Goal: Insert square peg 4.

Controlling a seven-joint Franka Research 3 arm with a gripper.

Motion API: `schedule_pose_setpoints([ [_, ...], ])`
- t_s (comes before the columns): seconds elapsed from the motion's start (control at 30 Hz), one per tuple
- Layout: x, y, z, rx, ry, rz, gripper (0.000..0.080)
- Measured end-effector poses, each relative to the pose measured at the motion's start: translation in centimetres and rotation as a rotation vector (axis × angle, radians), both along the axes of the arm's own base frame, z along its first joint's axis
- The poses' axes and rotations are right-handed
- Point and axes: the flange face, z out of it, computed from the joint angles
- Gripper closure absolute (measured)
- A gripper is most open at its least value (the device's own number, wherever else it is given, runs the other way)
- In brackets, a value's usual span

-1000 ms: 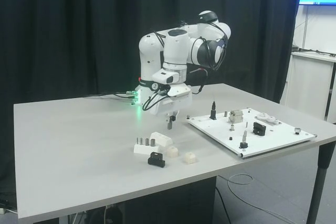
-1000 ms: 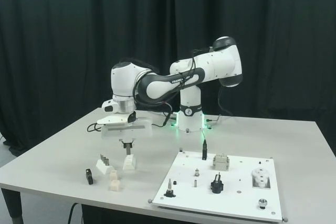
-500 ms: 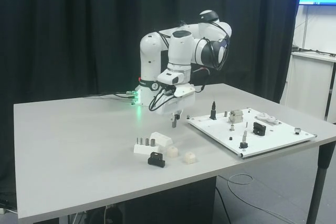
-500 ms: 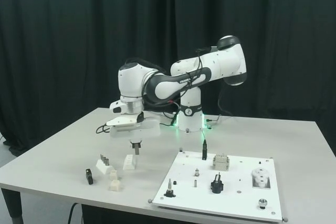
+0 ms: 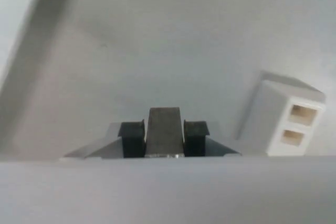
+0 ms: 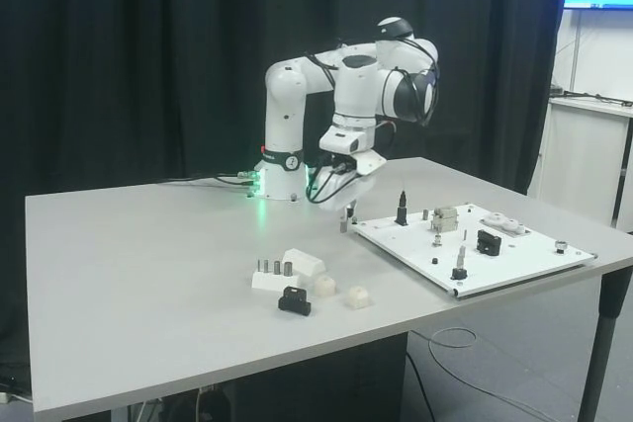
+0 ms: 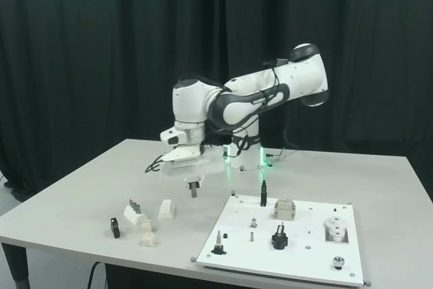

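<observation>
wrist: gripper (image 5: 164, 139) clamped on grey peg (image 5: 164, 131), white block (image 5: 286, 120) below on table (image 5: 157, 51) | first room: peg carried above table just short of white board (image 6: 475, 244); a tilted peg could jam at its hole | second room: grey table (image 7: 81, 194), black curtains, green base light.

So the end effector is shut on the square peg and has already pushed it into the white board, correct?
Not quite. The end effector is shut on the square peg, but the peg is not in the white board yet. The second room view shows it held in the air above the grey table, short of the board's near corner. The rest stands.
</observation>
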Motion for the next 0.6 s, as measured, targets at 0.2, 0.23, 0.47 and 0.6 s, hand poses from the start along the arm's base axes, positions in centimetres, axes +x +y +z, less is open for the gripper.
schedule_pose_setpoints([
  [0.2, -1.0, 2.4, 0.0, -0.019, -0.019, 0.058, 0.0648],
  [0.23, -1.2, 2.8, 0.0, -0.021, -0.021, 0.071, 0.0648],
  [0.47, -2.3, 5.3, 0.1, -0.055, -0.047, 0.176, 0.0648],
  [0.6, -3.0, 6.4, 0.1, -0.086, -0.063, 0.221, 0.0648],
])
